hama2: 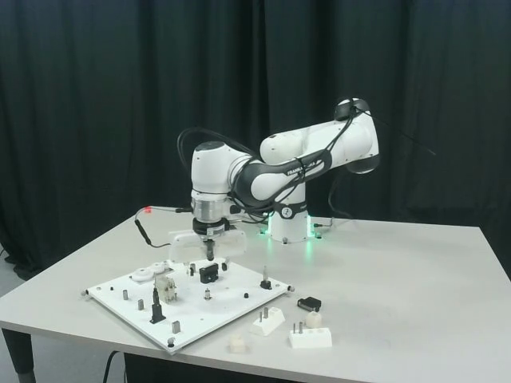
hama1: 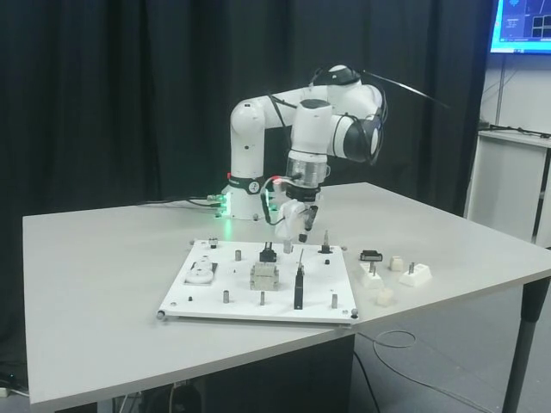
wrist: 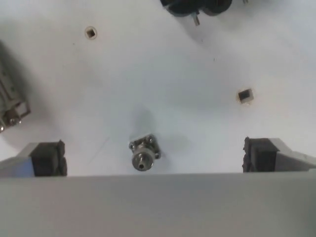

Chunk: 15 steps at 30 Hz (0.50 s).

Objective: Pick square peg 3.

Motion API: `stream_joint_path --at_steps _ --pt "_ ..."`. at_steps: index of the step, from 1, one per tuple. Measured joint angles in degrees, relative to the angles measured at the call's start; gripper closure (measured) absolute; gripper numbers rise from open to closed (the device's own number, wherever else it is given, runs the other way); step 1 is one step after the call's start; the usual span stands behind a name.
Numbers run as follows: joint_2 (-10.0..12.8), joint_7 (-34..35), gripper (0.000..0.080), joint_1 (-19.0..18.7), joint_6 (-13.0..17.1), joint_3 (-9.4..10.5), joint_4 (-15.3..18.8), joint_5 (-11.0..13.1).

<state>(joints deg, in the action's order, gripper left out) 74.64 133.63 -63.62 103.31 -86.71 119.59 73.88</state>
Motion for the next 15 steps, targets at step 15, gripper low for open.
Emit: stream_joint_path --at_steps 15 --pt "-0.39 -6.89 0.0003 -1.06 0.07 -0.37 0.37 -4.26"
